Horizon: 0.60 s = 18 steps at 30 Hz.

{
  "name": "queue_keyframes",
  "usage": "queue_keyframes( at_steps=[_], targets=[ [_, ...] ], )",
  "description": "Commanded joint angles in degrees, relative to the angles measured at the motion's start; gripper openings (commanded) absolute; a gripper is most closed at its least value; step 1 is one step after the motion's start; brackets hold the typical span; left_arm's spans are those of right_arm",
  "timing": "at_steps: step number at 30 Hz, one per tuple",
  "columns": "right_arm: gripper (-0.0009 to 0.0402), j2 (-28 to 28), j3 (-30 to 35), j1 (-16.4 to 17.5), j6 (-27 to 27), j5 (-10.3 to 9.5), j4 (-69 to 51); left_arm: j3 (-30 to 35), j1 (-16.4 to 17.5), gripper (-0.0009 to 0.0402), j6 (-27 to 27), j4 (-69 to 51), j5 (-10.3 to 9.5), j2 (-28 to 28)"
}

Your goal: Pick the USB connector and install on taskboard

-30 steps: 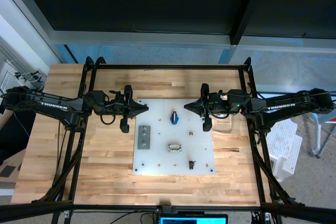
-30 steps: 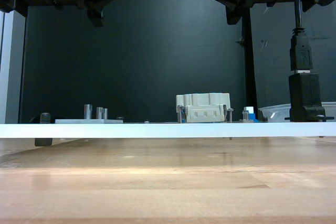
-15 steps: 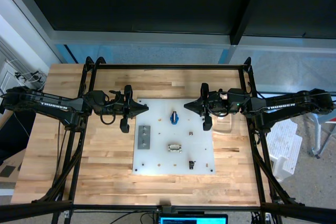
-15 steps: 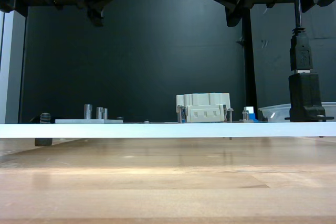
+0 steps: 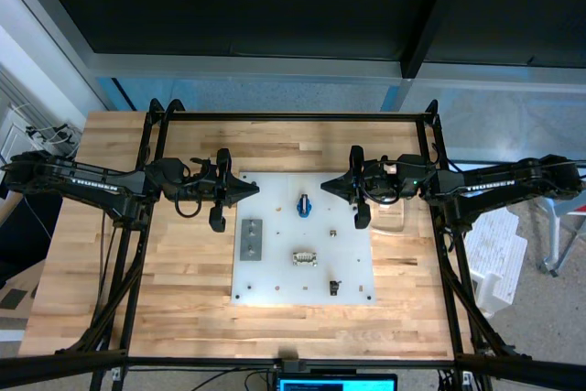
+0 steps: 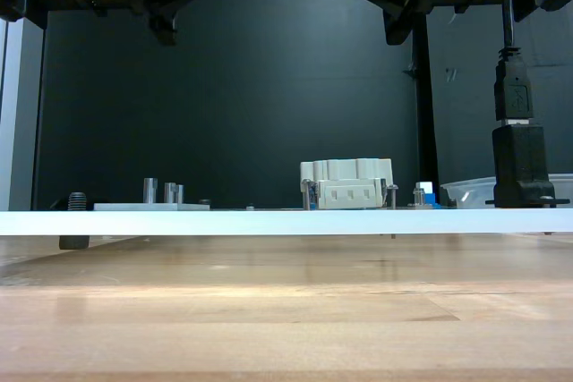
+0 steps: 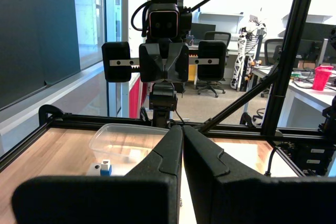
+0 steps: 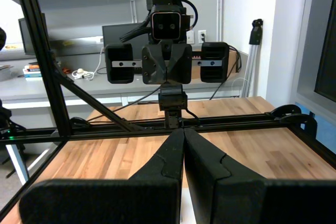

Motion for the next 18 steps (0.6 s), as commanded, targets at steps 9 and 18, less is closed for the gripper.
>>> queue_keyframes(
  at_steps=[9, 18],
  targets=[
    [0.0, 0.0, 0.2, 0.0, -0.7, 0.07, 0.0, 0.0, 0.0, 0.0, 0.0, 0.0, 0.02, 0.0],
    [0.0, 0.0, 0.4, 0.0, -0.7, 0.04, 0.0, 0.0, 0.0, 0.0, 0.0, 0.0, 0.02, 0.0]
  ],
)
